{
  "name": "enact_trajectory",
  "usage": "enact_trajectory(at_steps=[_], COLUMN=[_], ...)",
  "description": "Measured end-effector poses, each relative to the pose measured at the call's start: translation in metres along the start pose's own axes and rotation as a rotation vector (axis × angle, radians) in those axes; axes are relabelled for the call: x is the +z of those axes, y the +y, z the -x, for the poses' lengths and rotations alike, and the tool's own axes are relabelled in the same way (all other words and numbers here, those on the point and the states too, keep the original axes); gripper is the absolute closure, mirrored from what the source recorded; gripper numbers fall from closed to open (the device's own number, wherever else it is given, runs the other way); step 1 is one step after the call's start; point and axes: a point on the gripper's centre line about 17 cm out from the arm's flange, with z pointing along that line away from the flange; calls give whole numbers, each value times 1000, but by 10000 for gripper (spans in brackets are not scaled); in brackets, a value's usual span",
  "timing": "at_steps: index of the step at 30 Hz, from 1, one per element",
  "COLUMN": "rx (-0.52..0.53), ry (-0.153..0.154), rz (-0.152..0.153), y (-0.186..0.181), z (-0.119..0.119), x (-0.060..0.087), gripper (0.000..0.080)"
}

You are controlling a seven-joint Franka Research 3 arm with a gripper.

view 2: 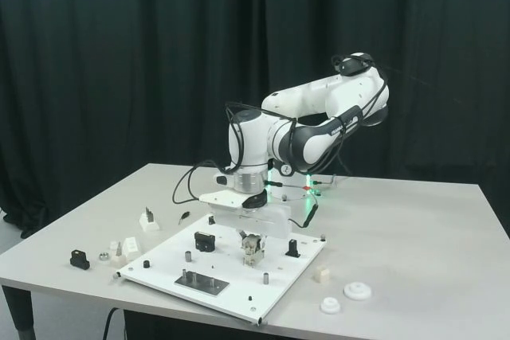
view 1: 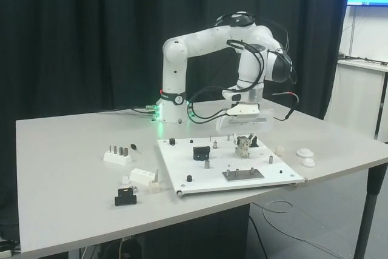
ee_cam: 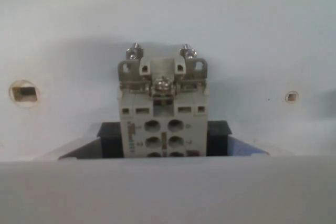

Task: Insert waterproof.

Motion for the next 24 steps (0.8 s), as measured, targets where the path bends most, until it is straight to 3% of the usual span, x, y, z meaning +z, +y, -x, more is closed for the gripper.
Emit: enact_trajectory(at_steps=[24], rx=[-38], ry=[-11], rz=[3], y=[0], z=[3], x=[0], gripper=[488])
